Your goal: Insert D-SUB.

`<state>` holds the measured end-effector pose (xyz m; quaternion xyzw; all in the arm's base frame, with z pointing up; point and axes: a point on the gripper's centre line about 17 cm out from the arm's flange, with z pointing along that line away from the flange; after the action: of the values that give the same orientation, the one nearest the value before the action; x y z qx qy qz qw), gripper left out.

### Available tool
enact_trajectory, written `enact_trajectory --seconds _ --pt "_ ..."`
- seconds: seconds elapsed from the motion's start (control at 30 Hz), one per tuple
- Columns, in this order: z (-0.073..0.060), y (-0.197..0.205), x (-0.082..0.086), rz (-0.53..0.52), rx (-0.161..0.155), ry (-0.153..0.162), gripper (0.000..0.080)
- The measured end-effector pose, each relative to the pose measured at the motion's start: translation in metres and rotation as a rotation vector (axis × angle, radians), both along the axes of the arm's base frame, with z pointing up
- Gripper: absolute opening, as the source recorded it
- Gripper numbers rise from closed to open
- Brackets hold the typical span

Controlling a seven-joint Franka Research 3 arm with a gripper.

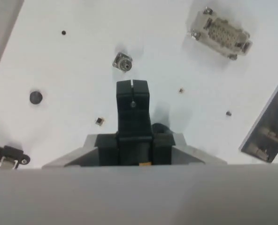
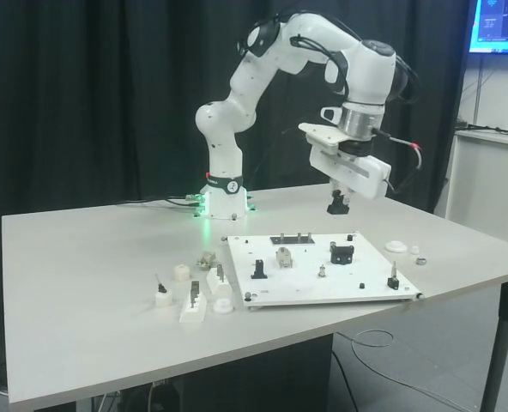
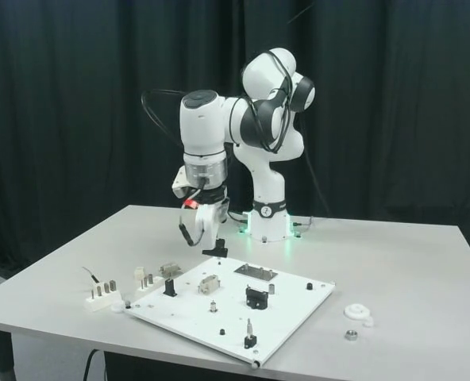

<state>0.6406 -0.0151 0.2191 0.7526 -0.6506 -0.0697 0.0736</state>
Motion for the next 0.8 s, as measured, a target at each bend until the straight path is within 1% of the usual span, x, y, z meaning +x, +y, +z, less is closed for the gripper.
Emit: enact_trajectory --seconds 0.3,0.6,0.8 --pt "-0.008 0.022 -0.002 -0.046 0.037 0.012 0.0149" --pt "-0.015 0.035 -0.006 -0.079 0.039 0.027 0.0149" --pt "-0.019 0.037 -0.012 -0.095 0.038 0.044 0.0149"
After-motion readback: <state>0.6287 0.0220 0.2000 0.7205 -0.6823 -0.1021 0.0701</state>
